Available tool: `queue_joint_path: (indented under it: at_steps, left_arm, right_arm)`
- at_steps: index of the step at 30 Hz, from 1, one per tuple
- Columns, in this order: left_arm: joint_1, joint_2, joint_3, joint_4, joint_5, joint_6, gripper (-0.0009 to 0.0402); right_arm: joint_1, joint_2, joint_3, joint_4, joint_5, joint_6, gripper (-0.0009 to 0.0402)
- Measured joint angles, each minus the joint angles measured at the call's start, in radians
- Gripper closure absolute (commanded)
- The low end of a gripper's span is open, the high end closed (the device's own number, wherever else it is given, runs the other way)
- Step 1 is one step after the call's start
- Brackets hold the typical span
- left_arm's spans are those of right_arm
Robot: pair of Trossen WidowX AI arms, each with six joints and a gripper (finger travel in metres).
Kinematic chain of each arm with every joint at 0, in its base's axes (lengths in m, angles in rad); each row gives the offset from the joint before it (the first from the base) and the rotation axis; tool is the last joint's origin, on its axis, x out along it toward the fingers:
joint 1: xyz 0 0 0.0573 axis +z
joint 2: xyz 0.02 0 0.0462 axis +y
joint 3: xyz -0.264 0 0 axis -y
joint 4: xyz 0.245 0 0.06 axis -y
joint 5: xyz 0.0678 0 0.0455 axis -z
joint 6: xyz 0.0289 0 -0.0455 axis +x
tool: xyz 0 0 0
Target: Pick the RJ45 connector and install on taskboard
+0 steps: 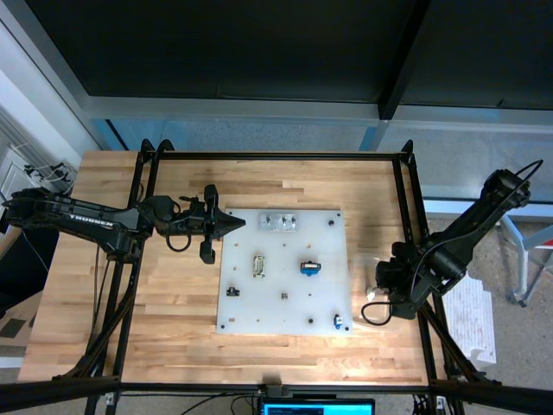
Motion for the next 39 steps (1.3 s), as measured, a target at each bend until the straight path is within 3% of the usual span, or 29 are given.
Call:
queue_joint_path:
  at_steps: [31,39]
  left_arm:
    - [0.0,0.0,0.0,0.0,0.0,0.0,0.0393]
    - [0.0,0.0,0.0,0.0,0.0,0.0,0.0393]
  right_arm:
    - [-0.038,0.047,-0.166,0.233,-0.012,-0.035,0.0179]
    - [-0.038,0.047,-0.205,0.287,-0.029,-0.038,0.0205]
